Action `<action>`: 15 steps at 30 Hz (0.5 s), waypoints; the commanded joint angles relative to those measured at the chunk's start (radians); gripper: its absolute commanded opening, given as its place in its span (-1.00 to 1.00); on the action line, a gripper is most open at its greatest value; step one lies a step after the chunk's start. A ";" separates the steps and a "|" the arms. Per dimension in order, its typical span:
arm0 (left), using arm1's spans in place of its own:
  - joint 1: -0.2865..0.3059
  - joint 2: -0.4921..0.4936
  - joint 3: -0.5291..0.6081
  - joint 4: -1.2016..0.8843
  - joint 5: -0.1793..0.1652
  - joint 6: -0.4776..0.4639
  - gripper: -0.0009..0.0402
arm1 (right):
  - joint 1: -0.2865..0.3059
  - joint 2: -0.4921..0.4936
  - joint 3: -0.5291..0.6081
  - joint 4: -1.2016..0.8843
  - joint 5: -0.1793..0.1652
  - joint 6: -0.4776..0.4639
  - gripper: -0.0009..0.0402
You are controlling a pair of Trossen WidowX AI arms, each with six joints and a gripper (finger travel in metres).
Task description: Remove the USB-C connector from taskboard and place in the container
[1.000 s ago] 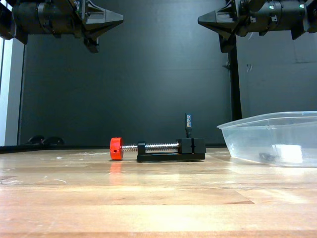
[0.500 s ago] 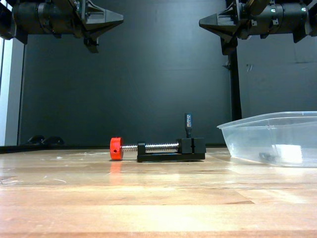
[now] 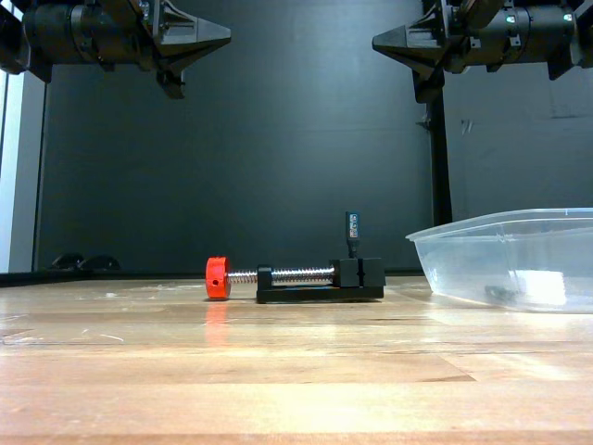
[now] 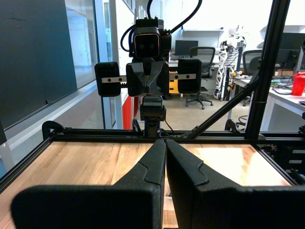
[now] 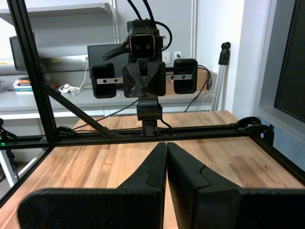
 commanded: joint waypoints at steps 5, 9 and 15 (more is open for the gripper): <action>0.000 0.000 0.000 0.000 0.000 0.000 -0.96 | 0.001 0.001 0.007 -0.011 0.000 0.001 -0.96; 0.000 0.000 0.000 0.000 0.000 0.000 -0.96 | 0.001 0.001 0.007 -0.011 0.000 0.000 -0.96; 0.000 0.000 0.000 0.000 0.000 0.000 -0.96 | 0.000 0.001 0.007 -0.012 0.000 -0.001 -0.96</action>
